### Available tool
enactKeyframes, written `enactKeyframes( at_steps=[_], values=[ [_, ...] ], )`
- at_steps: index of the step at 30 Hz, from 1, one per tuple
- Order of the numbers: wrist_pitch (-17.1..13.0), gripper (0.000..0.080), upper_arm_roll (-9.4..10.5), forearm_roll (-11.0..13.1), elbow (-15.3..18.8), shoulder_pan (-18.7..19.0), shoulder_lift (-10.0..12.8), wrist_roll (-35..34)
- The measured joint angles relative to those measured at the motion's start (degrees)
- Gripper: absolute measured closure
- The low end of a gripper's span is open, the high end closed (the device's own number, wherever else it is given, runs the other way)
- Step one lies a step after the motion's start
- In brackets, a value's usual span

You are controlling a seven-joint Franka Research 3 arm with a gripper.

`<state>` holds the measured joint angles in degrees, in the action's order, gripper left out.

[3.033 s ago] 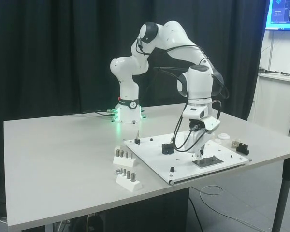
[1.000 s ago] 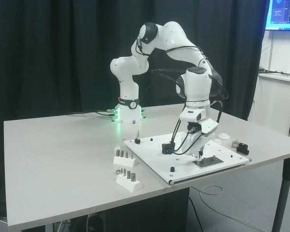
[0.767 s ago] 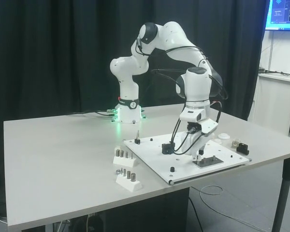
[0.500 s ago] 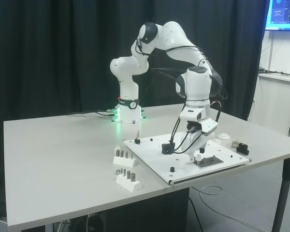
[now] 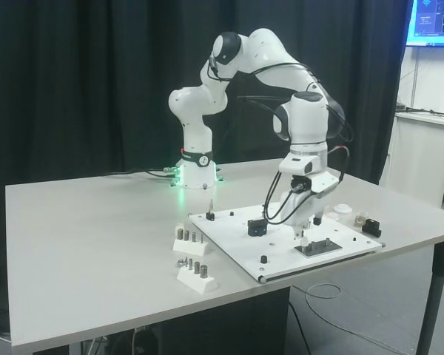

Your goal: Insert small gear.

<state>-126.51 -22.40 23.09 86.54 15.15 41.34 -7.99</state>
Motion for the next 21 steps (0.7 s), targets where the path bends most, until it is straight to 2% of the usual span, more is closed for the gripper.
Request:
enactKeyframes(
  at_steps=[13,21],
  values=[
    [1.0,0.0003,0.02,-2.9,-0.1,2.6,-0.2,-10.9],
    [1.1,0.0003,0.08,-6.3,-0.1,3.7,-0.2,-16.8]
  ],
)
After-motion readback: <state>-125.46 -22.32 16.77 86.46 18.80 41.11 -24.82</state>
